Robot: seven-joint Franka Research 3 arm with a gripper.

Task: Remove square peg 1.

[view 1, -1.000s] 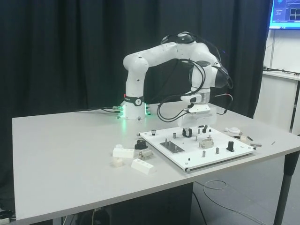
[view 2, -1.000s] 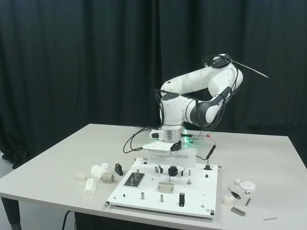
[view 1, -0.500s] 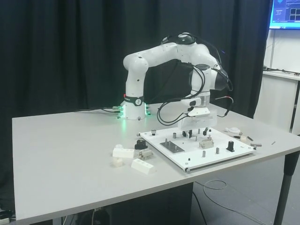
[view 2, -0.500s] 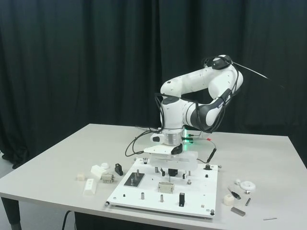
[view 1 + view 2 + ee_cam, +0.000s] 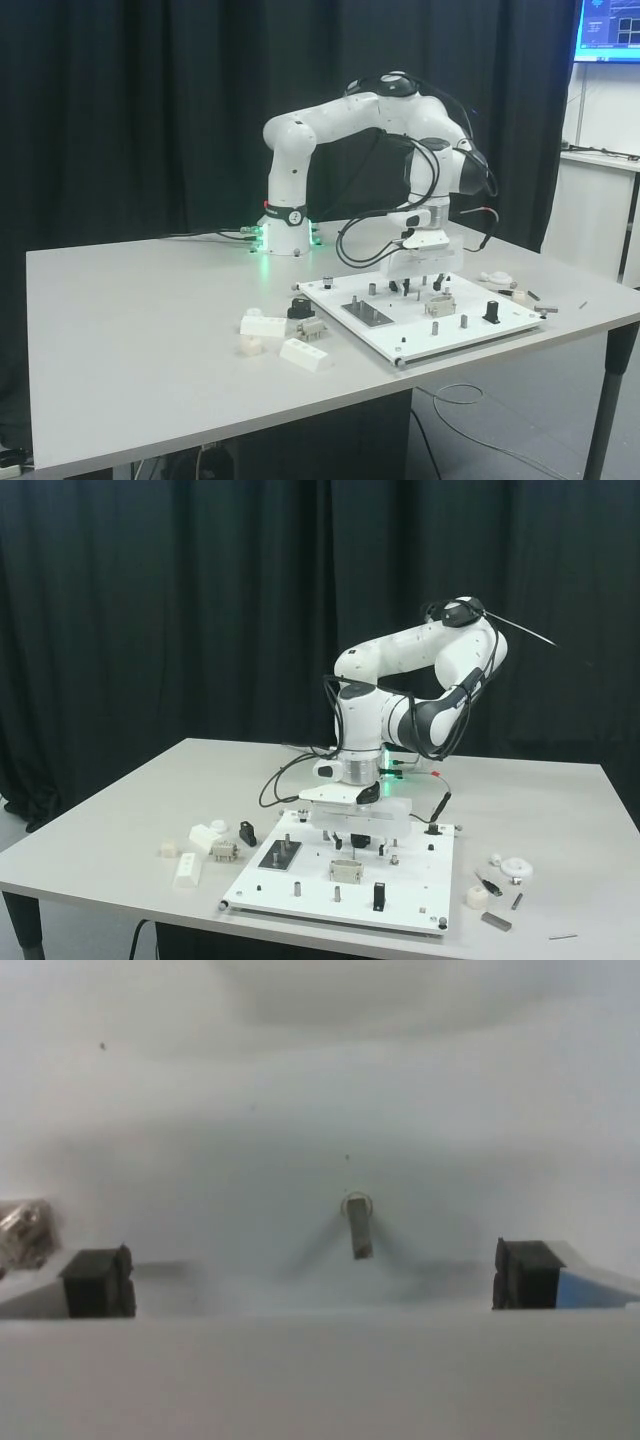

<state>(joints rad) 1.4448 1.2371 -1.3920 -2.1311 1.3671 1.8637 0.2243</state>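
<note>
While the pincer hangs spread wide, square peg 1 stands upright between its fingertips

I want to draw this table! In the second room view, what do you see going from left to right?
White blocks → white board with pegs, the gripper low over it → white gear → thin pin near the table corner.

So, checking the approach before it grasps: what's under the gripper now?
Under the open gripper, a small grey square peg stands on the white board, between the black fingertips. The peg's hole is hidden.
</note>
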